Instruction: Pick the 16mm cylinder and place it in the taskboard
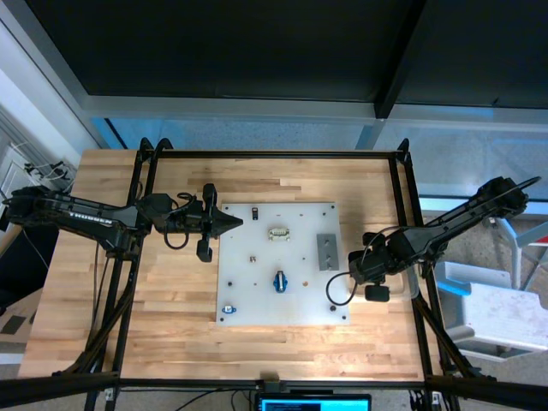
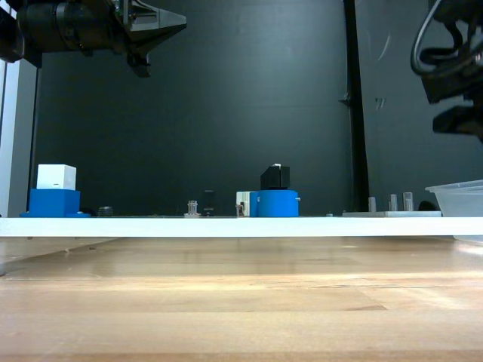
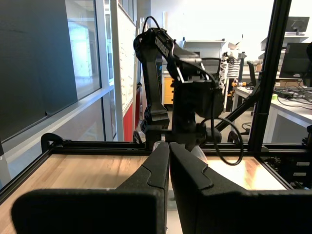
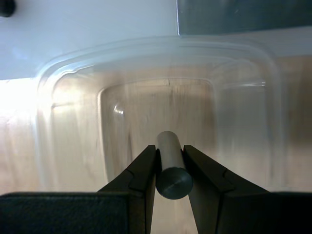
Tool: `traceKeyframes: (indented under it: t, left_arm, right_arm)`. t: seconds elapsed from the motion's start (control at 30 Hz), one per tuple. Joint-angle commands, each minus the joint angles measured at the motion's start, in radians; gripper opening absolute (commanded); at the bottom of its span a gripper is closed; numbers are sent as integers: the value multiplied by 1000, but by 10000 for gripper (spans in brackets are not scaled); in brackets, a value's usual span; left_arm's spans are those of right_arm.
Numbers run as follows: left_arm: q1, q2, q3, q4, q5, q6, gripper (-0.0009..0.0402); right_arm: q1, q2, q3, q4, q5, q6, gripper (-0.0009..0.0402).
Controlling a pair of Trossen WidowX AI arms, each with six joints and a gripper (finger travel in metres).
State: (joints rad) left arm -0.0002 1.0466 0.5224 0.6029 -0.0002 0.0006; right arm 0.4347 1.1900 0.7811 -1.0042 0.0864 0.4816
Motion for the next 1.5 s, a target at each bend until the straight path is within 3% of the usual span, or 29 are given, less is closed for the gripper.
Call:
traceKeyframes:
  t: [0.03,0.3,0.77,1.5]
  left_arm:
    - [0,1,0,0,0,0,0]
    - [0,0,0,0,0,0,0]
    - [0,0,0,0,0,0,0]
    - [0,0,0,0,0,0,0]
  right_arm:
    - [-1,0,68,-51,1,-21,18]
    - [-41,39,206,-143,0,-26,18]
    - [-103,138,296,-134,-8,-65,18]
    - [-150,403,487,-45,-13,-177,18]
